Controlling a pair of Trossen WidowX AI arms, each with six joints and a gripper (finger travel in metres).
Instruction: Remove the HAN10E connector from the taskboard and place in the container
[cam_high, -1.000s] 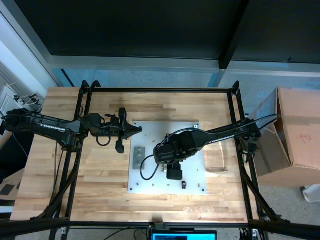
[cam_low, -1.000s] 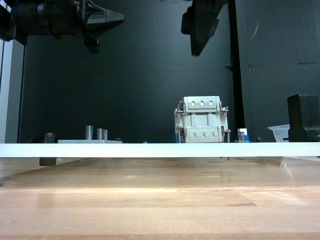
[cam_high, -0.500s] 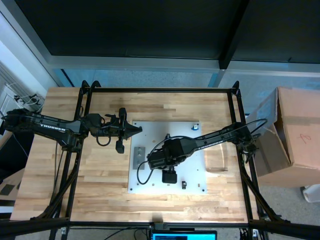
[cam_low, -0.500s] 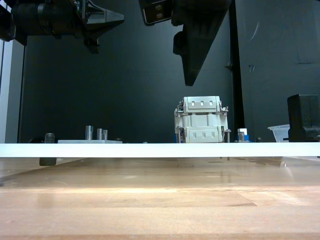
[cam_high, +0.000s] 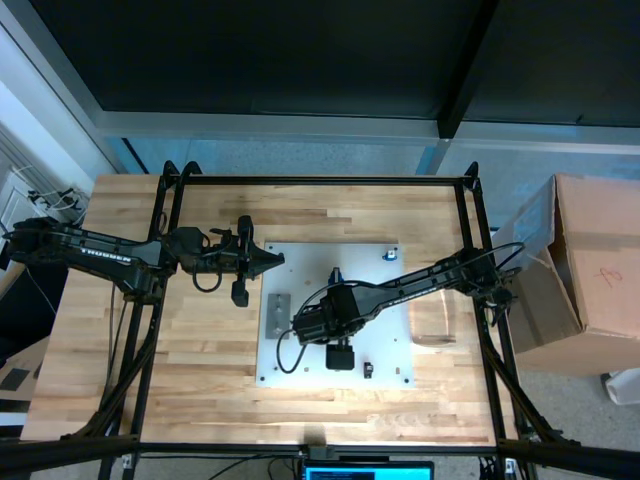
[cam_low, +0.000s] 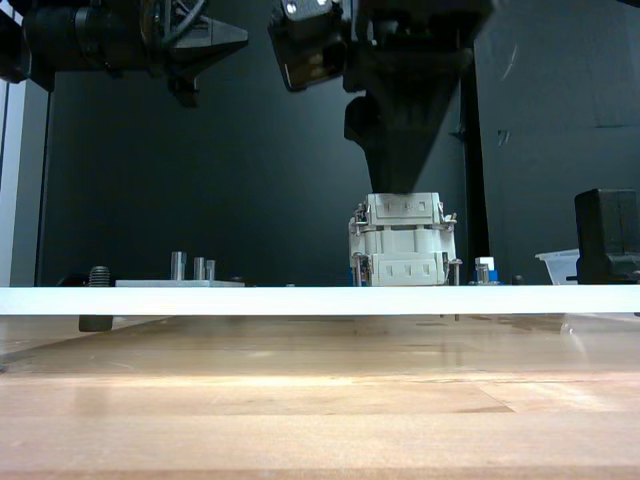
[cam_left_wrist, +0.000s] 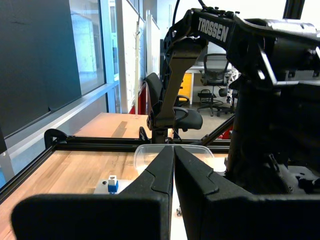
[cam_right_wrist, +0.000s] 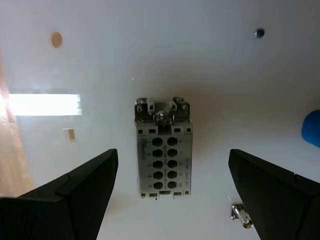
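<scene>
Low view: right gripper (cam_low: 397, 183) over seated boxy HAN10E connector (cam_low: 403, 243), left gripper (cam_low: 236, 38) aloft.

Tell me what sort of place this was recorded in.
Likely a robotics lab: a framed wooden bench, with an office chair behind. The left end effector, shut, hangs over the board's left edge. The right end effector, open, sits above the HAN10E connector, which is seated on the white taskboard.

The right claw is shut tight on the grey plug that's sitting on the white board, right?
No, the right gripper is open. The right wrist view shows its fingers spread wide to either side of the HAN10E connector, seated on the white board. The left gripper hangs shut over the board's left edge.
</scene>
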